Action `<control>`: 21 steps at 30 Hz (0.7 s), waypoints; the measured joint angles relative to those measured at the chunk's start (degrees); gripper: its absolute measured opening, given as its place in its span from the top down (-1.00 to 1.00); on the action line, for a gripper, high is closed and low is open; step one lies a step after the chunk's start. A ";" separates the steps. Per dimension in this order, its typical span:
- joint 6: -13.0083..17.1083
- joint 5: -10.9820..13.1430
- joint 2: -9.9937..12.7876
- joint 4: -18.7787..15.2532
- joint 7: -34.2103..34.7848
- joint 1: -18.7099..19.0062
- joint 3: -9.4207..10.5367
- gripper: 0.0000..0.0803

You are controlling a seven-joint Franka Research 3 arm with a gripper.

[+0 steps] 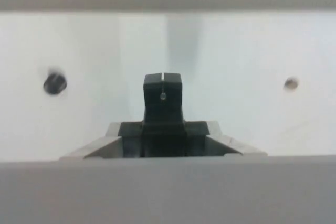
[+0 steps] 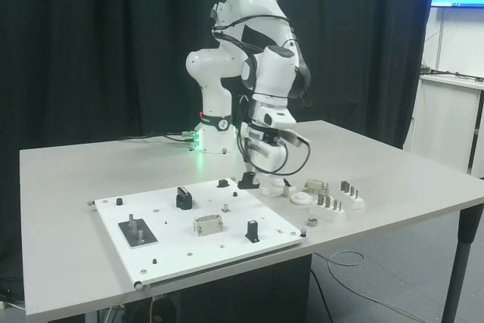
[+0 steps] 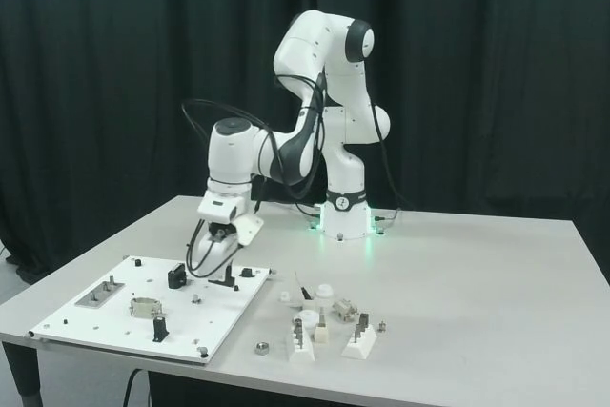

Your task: Insert D-SUB.

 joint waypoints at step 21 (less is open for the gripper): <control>-4.23 -1.23 -2.52 -0.80 7.79 -3.46 -3.35 0.62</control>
